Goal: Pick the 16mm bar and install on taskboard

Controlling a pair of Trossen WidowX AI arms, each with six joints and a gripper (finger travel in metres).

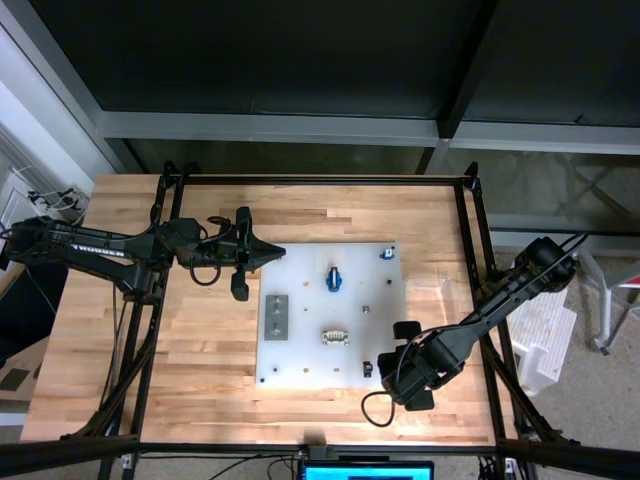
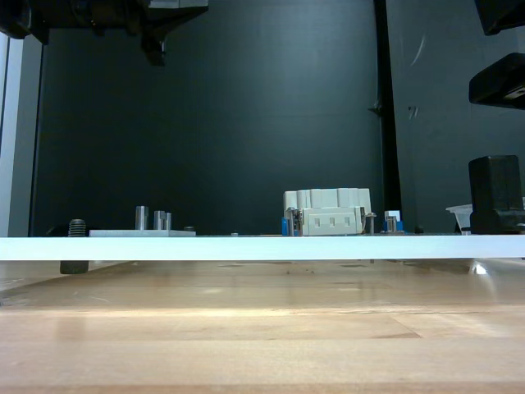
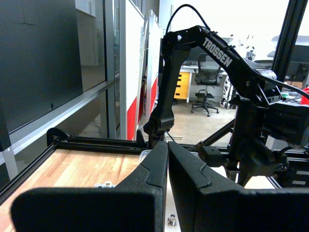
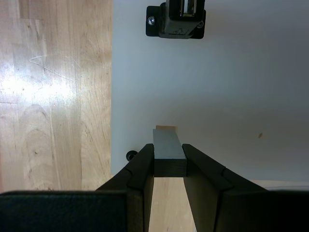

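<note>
Item: 16mm bar (image 4: 168, 142) clamped in jaws of right gripper (image 4: 169, 157) over taskboard (image 4: 217, 87) near edge, unseated; left gripper (image 3: 167, 147), jaws together, above far-left edge; hazard: fingertip hold, possible tilt and jam at insertion.

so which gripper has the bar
The right gripper, over the board, grips the bar; the left gripper, at its far left corner, is shut empty.
</note>
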